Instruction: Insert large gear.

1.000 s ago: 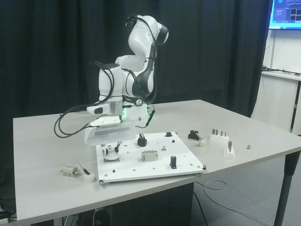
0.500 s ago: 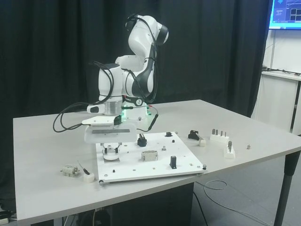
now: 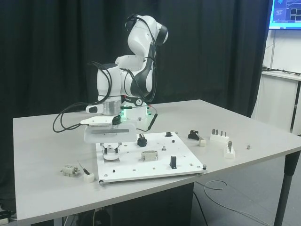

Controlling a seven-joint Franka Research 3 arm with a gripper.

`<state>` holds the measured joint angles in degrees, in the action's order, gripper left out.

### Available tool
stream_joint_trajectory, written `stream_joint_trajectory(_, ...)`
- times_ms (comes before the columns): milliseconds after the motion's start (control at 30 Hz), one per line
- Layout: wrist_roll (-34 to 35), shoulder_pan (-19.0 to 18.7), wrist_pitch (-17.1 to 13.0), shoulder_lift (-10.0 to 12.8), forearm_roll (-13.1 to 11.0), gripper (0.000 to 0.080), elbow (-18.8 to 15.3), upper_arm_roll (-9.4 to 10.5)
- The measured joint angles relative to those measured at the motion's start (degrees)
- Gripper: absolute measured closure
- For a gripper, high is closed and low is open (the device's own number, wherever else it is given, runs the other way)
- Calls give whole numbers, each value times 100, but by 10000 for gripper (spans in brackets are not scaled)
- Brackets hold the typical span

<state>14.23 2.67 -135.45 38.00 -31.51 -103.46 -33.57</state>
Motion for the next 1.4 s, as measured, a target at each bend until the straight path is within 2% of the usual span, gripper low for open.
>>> stream_joint_trajectory(333, 0, 14, 73, 21, -3, 476, 46, -1)
stream_joint_trajectory(667, 0, 81, 347, 105, 8, 476, 235, -2)
stream_joint_trajectory(933, 13, 79, 368, 113, 12, 476, 251, -4)
stream_joint_trajectory(1400, 992, 78, 350, 113, 19, 476, 244, -5)
